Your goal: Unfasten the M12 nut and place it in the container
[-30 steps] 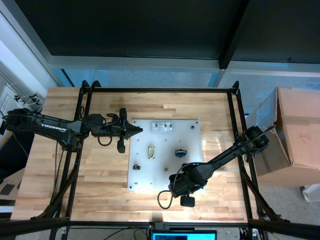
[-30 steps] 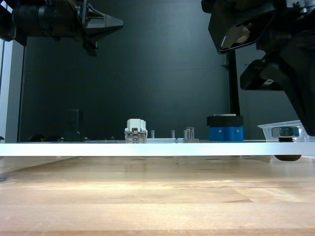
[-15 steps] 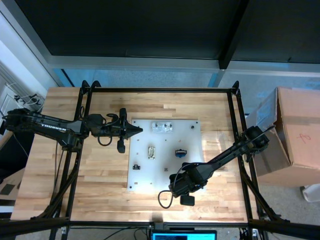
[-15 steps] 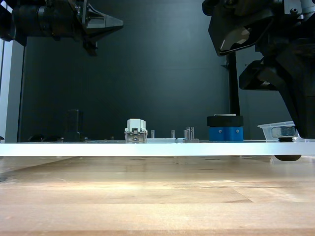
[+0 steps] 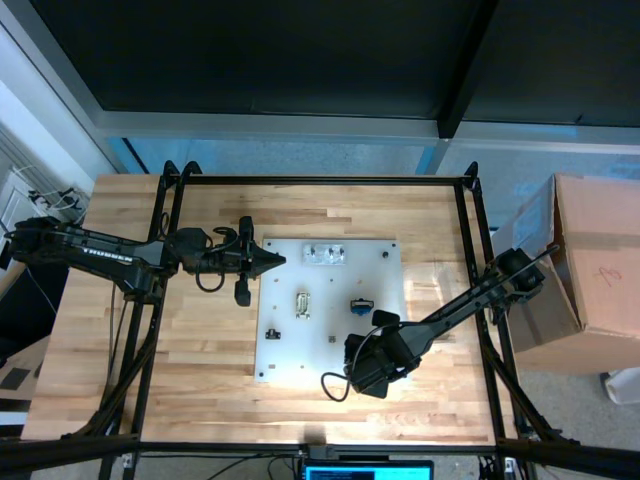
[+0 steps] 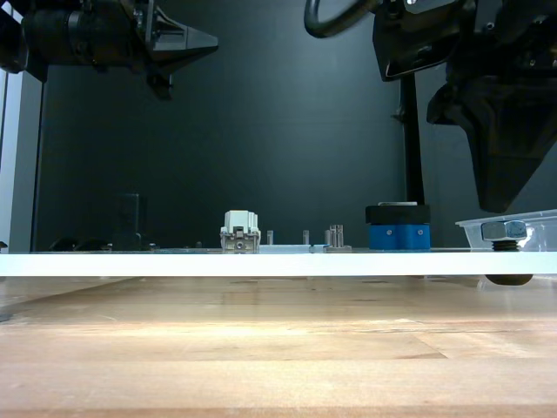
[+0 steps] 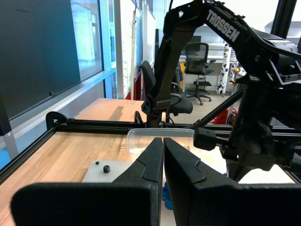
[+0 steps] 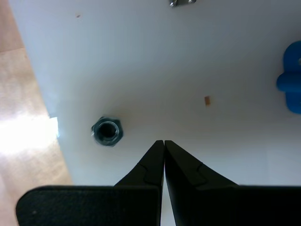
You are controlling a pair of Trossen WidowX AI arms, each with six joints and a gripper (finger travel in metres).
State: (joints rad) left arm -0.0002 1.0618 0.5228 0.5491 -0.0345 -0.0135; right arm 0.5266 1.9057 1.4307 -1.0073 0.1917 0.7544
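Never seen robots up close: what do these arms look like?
Both are slim, black arms with white TROSSEN lettering and looping black cables. The left gripper, over the board's far left corner, and right gripper, above the nut on its stud, end in tapered black jaws.

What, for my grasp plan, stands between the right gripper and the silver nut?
Nothing visible. The silver hex nut sits bare on its black ribbed stud; the right gripper hangs shut above it. The left gripper hovers shut by the white board's left edge.
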